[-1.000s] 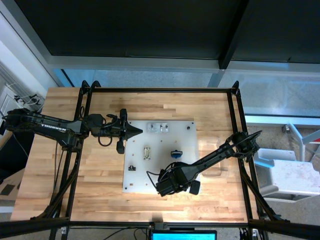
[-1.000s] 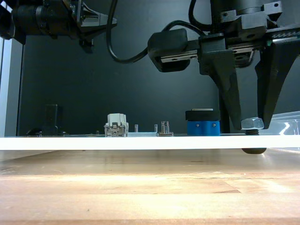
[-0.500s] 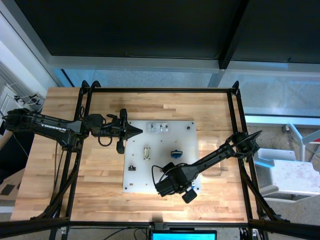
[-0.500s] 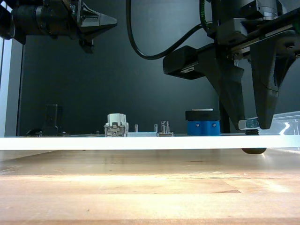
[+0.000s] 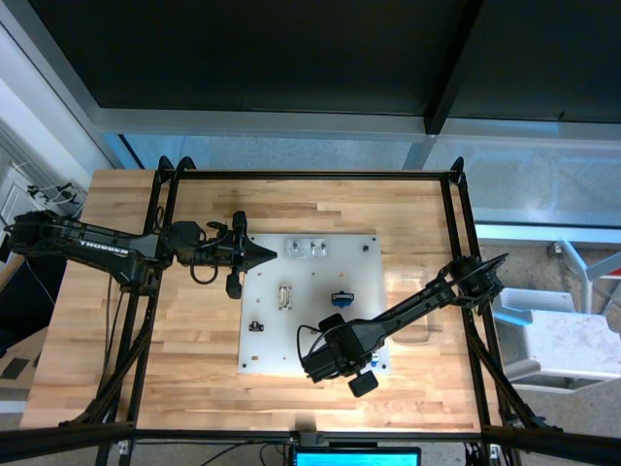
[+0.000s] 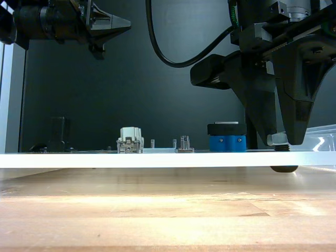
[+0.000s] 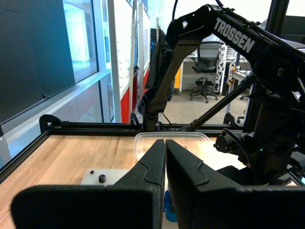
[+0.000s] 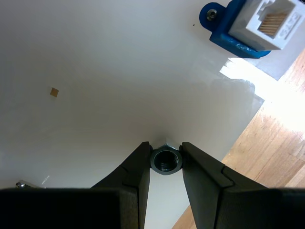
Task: Pick the M12 fastener and fasten on the M12 threads
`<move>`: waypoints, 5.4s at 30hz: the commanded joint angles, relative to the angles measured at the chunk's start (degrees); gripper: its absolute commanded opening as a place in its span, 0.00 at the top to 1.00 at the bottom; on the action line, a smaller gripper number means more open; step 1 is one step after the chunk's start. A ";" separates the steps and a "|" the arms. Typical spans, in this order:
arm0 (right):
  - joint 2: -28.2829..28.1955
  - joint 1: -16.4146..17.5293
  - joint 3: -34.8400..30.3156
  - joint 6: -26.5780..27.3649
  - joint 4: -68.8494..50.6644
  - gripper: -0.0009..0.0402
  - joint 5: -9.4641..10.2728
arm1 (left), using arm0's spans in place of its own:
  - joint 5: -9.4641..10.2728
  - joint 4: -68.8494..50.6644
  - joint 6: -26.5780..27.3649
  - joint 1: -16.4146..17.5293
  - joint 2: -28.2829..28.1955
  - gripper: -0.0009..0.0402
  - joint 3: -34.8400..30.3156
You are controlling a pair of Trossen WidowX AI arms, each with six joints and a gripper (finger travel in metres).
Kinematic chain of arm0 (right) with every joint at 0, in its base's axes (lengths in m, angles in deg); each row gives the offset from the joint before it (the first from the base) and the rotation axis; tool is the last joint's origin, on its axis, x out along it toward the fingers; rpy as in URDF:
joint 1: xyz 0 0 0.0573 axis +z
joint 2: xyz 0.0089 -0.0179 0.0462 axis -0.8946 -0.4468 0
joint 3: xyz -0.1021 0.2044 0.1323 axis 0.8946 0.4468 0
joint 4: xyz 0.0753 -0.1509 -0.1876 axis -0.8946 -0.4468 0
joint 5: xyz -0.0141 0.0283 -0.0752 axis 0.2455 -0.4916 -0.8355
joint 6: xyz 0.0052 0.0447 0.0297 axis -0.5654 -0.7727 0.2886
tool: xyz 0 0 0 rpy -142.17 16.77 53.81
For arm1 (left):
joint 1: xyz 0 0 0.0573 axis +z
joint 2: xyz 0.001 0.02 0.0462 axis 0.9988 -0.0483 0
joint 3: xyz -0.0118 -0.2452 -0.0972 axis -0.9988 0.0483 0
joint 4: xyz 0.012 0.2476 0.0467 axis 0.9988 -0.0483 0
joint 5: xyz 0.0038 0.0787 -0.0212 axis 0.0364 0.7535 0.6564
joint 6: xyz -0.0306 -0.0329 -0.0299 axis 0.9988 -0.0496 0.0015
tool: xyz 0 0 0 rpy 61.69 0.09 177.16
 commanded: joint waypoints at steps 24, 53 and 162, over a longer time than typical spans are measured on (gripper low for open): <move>0.33 -0.02 -0.04 0.15 0.79 0.80 -0.11 | 0.00 0.00 0.00 0.02 -0.02 0.98 0.00; 9.49 0.70 -0.04 37.77 -5.49 0.36 0.94 | 0.00 0.00 0.00 0.00 -0.02 0.98 0.00; 9.46 -0.35 11.19 158.38 8.15 0.98 -3.10 | 0.00 0.00 0.00 0.02 -0.02 0.98 0.00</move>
